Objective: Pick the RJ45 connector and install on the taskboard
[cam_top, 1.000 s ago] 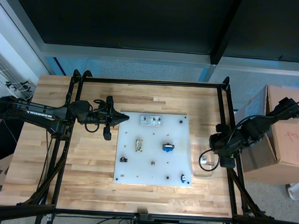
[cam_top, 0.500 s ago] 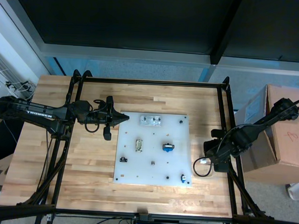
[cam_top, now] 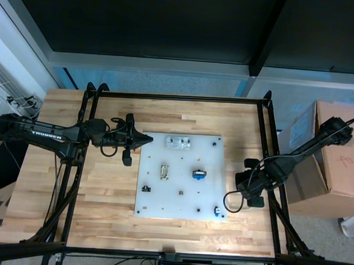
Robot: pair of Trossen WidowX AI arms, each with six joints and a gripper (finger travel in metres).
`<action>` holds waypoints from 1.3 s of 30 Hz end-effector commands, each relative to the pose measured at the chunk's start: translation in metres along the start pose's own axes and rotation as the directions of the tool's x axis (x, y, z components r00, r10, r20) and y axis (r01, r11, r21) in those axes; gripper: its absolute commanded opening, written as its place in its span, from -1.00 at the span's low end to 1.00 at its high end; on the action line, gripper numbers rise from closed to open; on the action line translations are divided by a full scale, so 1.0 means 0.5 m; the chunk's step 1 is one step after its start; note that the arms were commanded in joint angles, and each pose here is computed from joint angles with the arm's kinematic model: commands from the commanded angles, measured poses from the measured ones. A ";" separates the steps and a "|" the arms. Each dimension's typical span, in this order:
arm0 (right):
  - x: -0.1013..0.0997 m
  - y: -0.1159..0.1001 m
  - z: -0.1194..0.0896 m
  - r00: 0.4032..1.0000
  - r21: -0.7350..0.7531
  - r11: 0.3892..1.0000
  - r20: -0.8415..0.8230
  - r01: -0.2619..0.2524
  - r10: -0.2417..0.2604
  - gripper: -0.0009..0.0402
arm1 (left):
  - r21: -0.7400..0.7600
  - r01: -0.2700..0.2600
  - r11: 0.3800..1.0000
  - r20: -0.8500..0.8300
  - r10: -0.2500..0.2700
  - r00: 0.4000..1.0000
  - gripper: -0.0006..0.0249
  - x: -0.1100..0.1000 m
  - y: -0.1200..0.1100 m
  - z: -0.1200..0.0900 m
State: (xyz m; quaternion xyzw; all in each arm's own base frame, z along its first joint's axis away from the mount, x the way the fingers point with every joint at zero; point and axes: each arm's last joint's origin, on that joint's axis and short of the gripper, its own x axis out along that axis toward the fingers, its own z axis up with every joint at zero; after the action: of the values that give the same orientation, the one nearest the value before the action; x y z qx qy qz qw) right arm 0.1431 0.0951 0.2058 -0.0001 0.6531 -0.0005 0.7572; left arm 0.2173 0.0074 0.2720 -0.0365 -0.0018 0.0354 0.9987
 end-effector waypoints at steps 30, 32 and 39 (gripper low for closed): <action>0.039 0.001 -0.005 0.999 -0.001 1.000 0.031 -0.020 0.020 -0.94 | 0.000 0.000 1.000 0.000 0.000 1.000 -0.95 0.000 0.000 0.000; 0.031 0.002 -0.003 0.999 -0.003 1.000 0.026 -0.019 0.019 -0.96 | 0.000 0.000 1.000 0.000 0.000 1.000 -0.95 0.000 0.000 0.000; -0.013 0.007 0.010 0.999 -0.003 1.000 0.029 -0.021 0.021 -0.96 | 0.000 0.000 1.000 0.000 0.000 1.000 -0.95 0.000 0.000 0.000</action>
State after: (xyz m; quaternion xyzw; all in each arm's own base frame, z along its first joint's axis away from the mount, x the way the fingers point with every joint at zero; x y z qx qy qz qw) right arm 0.1464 0.0982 0.2079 0.0053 0.6430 0.0078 0.7658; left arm 0.2172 0.0074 0.2722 -0.0365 -0.0022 0.0354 0.9987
